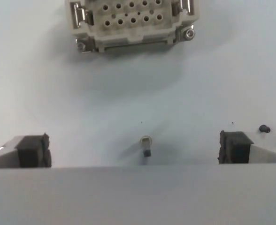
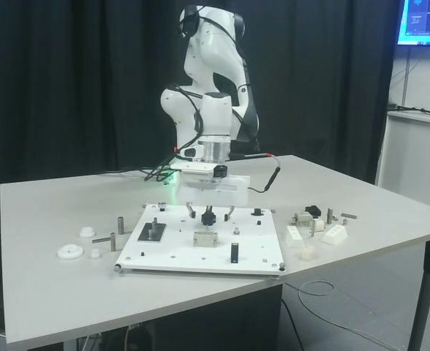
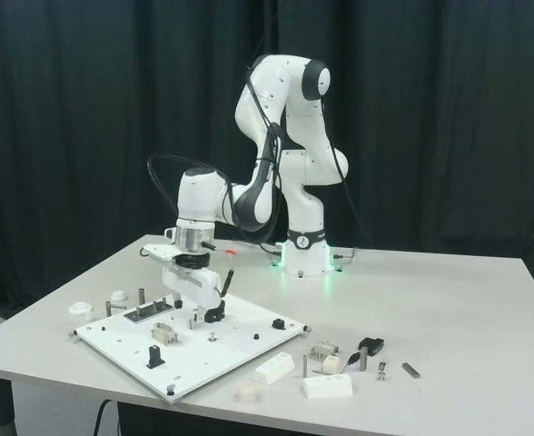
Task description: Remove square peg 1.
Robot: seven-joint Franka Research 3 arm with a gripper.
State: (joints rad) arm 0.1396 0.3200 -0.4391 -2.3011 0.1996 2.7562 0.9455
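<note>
End effector (image 1: 133, 150) wide open, holding nothing, hovers over white board (image 2: 251, 248). Small peg (image 1: 146, 146) stands seated between fingertips, frame lower centre. Grasp and removal not yet done.

No text, label or number can be read anywhere; the wall screen (image 2: 424, 20) perhaps carries writing, too small to tell.

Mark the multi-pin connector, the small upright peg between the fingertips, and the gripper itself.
multi-pin connector (image 1: 132, 18): wrist view, on its face of pin holes.
small peg (image 1: 146, 142): wrist view, on its rounded top end.
gripper (image 1: 133, 149): wrist view, midway between the two black fingertips, which stand wide apart.
</note>
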